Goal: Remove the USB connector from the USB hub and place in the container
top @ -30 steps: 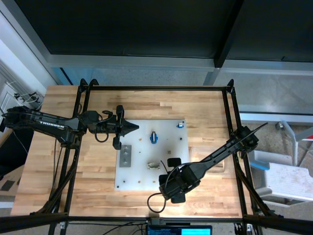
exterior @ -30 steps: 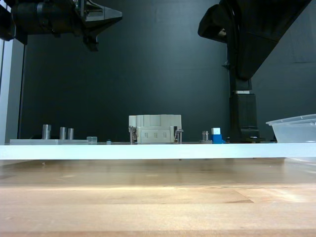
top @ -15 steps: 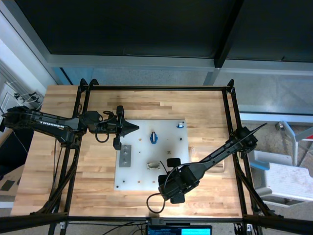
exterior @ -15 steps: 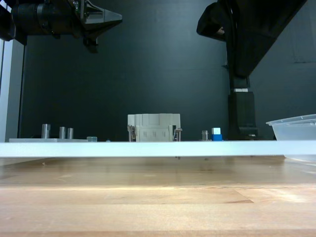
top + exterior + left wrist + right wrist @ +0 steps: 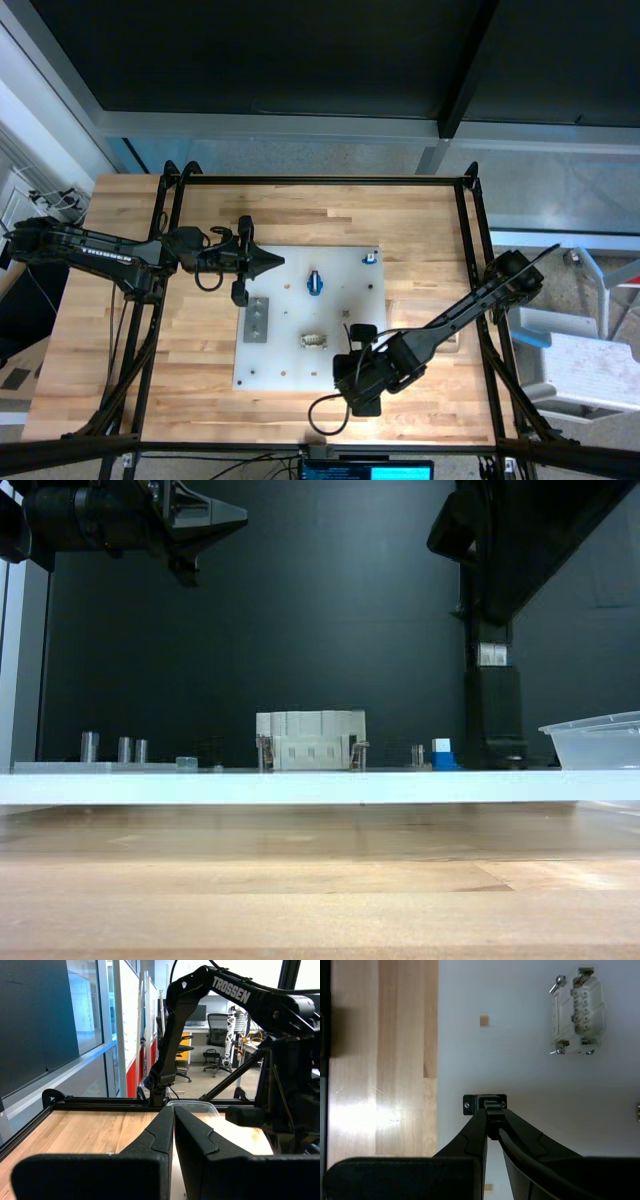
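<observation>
Wooden plank table (image 5: 200, 400), ringed by black frame rails (image 5: 320, 180). White board (image 5: 290, 265) at centre, bearing: grey metal block (image 5: 258, 320) beside left edge; blue knob (image 5: 315, 282) toward far side; silvery-beige connector block (image 5: 315, 341) with metal latches, near middle; small blue-and-white piece (image 5: 369, 256) at far right corner. All well apart.

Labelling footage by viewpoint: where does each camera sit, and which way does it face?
High: above the near edge, looking down on the white board; both arms show, left gripper over its far-left corner, right gripper at its near-right.
Low: table-top height, level across the board; both grippers show.
Left wrist: along the shut left gripper toward the right arm and container.
Right wrist: straight down on the right gripper clamping the USB connector.
Shared: low and right wrist show the beige block.
</observation>
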Motion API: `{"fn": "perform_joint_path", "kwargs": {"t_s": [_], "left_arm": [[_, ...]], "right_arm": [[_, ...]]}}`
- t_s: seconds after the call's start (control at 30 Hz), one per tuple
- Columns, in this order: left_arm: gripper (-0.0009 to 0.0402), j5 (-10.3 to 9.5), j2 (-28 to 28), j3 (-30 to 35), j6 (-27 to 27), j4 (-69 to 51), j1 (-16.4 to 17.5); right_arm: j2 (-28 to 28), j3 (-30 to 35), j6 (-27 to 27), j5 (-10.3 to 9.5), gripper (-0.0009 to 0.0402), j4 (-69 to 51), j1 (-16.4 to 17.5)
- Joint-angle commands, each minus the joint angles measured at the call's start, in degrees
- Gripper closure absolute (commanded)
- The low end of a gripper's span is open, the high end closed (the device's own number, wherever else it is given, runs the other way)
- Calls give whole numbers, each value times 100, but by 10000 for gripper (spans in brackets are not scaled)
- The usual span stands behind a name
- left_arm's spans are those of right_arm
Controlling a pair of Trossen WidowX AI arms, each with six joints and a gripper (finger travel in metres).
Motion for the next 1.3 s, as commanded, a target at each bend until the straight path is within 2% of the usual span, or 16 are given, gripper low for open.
{"fn": "perform_joint_path", "kwargs": {"t_s": [0.03,0.4,0.77,1.03,1.3], "left_arm": [[392,2,0,0,2,7,2],[392,2,2,0,2,2,0],[392,2,2,0,2,7,2],[392,2,2,0,2,4,0],[392,2,2,0,2,4,0]], "right_arm": [[-37,-129,72,-24,394,101,13],[-105,234,-96,-26,393,-640,9],[-800,188,278,-46,393,-1626,26],[-1484,-280,275,-72,393,-1700,26],[-2271,-1078,538,-70,393,-1681,22]]}}
